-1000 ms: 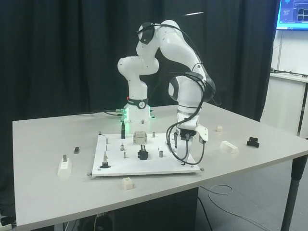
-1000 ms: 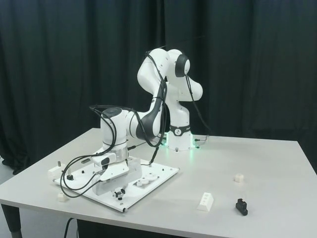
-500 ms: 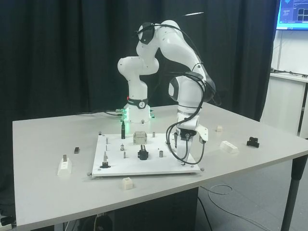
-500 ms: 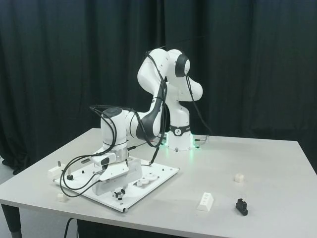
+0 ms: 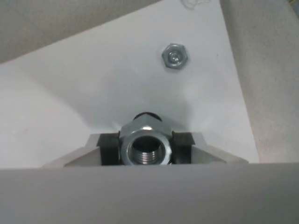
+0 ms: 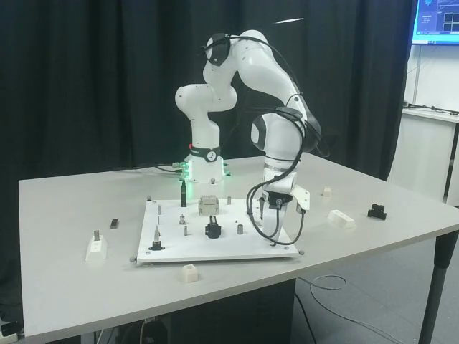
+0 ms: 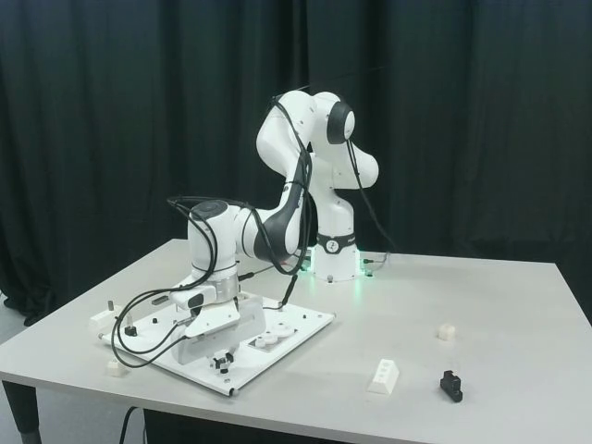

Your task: Insert bolt 4.

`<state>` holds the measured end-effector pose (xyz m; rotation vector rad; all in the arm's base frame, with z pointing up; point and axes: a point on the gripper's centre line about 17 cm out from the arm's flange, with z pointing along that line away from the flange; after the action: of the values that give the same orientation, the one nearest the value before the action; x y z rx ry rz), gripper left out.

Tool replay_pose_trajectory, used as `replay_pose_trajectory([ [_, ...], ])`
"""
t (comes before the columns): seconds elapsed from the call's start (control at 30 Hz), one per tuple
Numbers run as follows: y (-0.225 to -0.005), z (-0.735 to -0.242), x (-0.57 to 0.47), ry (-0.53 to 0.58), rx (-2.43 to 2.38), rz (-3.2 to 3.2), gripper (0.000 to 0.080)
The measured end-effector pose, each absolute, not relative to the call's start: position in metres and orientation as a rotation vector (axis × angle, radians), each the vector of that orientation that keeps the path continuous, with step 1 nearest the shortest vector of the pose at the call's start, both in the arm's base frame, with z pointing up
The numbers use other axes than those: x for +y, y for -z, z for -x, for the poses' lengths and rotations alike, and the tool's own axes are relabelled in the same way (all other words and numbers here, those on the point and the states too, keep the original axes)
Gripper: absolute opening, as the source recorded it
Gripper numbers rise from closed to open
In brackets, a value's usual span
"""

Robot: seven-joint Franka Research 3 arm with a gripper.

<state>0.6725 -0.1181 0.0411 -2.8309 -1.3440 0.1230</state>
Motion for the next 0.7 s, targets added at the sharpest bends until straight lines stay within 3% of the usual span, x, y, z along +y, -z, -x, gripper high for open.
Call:
replay_pose_trajectory([
  [0.7,-0.0406,-0.6729,-0.1185,-0.119,-1.334,2.836,0.0225],
])
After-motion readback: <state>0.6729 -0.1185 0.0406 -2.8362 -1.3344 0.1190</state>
